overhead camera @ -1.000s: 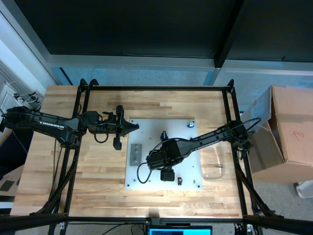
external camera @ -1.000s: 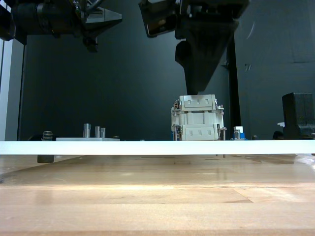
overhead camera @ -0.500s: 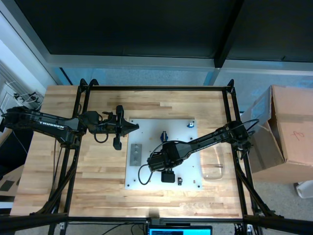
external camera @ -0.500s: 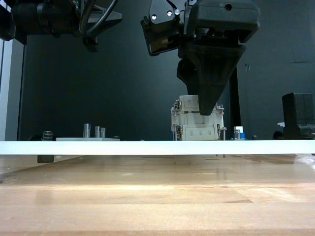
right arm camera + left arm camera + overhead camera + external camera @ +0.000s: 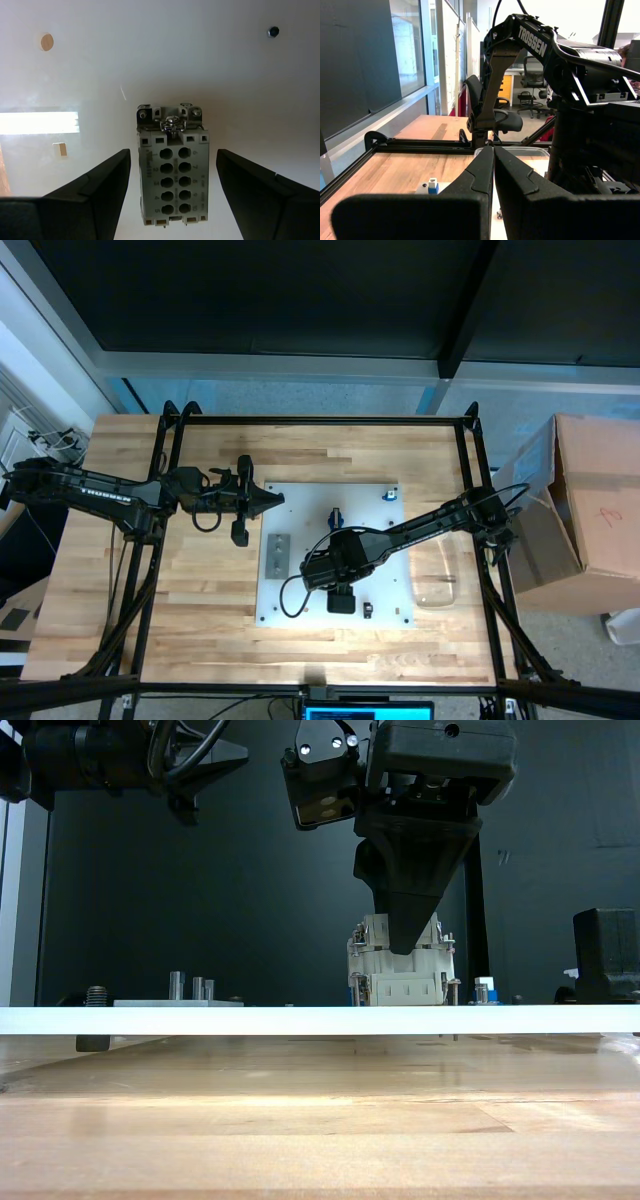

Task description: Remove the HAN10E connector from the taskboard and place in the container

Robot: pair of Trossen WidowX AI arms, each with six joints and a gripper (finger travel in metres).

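The grey HAN10E connector (image 5: 172,172) stands upright in its seat on the white taskboard (image 5: 300,585), its pin holes facing up. My right gripper (image 5: 172,156) is open and lowered over it, one finger on each side with a gap to the connector. From table height the right gripper's fingers (image 5: 405,920) overlap the connector's (image 5: 398,975) top half. From above the right gripper hides the connector. My left gripper (image 5: 272,498) is shut and hovers at the board's far left corner, high above it (image 5: 230,752), holding nothing. The clear container (image 5: 436,575) sits right of the board.
A grey metal block with pegs (image 5: 276,553) sits on the board's left side. A blue part (image 5: 335,515) and a small black part (image 5: 368,610) are on the board too. A cardboard box (image 5: 590,510) stands off the table's right edge.
The right gripper has come down until its fingers straddle the connector's top, then shifted slightly left. The connector stays in its seat. The left arm has not moved.
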